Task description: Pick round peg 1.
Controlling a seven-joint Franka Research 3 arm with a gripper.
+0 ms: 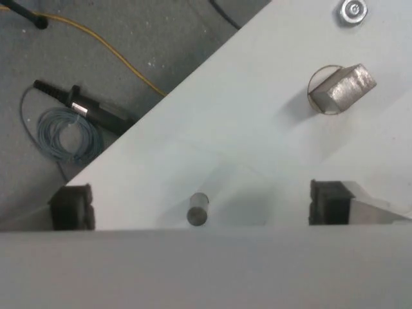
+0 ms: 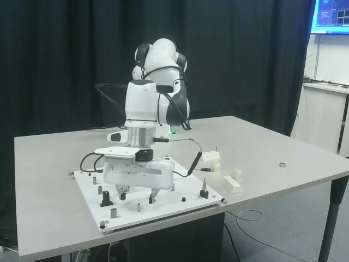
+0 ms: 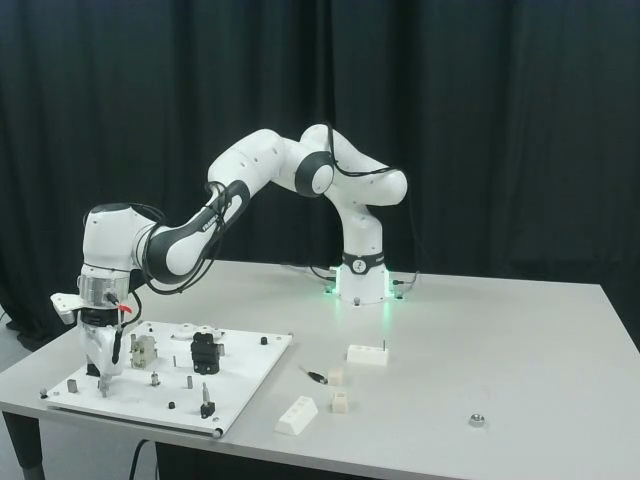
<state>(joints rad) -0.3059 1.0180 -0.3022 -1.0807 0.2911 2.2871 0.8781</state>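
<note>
On the white board (image 2: 163, 210) at the table's (image 2: 262, 147) near-left corner, the gripper (image 1: 199, 205) hangs with fingers (image 1: 327, 203) spread wide either side of round peg 1 (image 1: 197, 209), which stands upright between them, untouched. An off-centre descent could tip the slim peg or knock it askew. Farther along the board sits a square-headed peg (image 1: 341, 88).
</note>
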